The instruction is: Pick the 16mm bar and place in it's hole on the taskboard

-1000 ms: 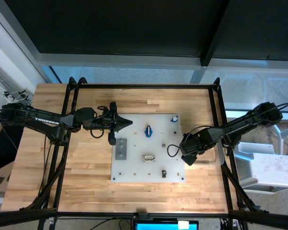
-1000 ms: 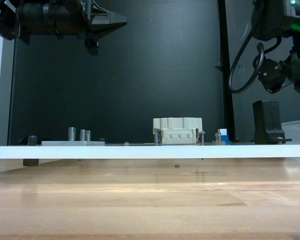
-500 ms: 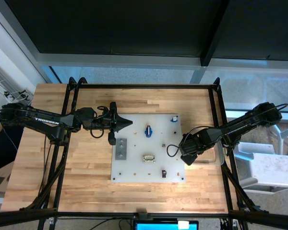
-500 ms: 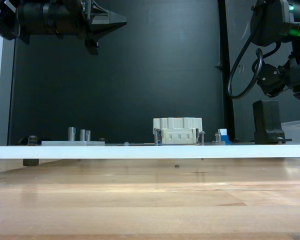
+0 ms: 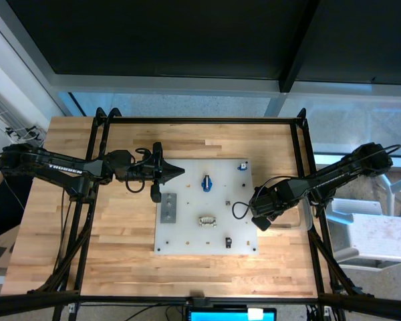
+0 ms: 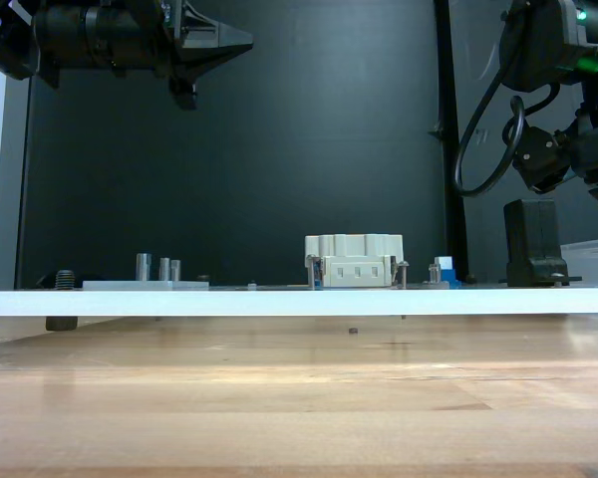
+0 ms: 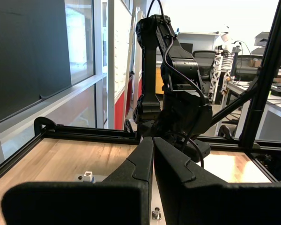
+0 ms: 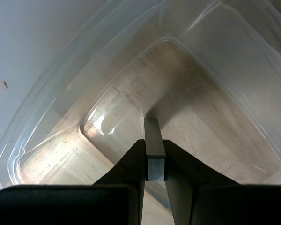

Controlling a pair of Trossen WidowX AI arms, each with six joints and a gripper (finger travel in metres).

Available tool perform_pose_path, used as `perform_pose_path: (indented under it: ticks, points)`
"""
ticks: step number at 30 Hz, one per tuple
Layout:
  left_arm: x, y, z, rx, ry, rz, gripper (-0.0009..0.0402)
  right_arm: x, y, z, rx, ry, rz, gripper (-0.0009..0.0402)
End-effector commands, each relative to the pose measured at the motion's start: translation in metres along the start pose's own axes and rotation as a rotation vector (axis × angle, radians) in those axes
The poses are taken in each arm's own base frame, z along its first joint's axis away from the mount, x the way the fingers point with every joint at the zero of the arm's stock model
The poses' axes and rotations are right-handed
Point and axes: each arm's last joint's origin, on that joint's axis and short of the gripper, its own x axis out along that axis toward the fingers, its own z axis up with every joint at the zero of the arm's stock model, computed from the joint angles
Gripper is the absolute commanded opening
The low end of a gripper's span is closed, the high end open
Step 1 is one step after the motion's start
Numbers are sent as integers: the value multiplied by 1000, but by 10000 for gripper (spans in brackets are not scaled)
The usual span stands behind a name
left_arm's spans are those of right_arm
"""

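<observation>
Your right claw (image 8: 154,143) sits just off the taskboard's (image 5: 187,227) right edge, reaching down into a clear plastic bin (image 8: 84,70) that rests on the wooden tabletop (image 5: 120,254) beside the board. Its fingers are clamped on the 16mm bar (image 8: 153,130), a short grey metal piece that sticks out past the fingertips toward the bin floor; you cannot tell whether its end touches the floor. The bar is held, well clear of its hole in the taskboard. Your left claw (image 7: 153,140) hangs high above the taskboard's left edge, pointing across the board toward the right arm, its fingers pressed together with nothing between them. On the taskboard below it, near that left edge, lies a grey block with upright pegs (image 5: 168,208); a white connector (image 5: 207,221) stands near the board's middle.
</observation>
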Motion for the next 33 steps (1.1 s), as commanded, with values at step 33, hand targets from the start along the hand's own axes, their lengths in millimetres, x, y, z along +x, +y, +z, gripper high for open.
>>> perform_pose_path:
  ticks: [33]
  points:
    - [0, 0, 0, 0, 0, 0, 0, -74, 15, 9, -476, 14, 18, 0]
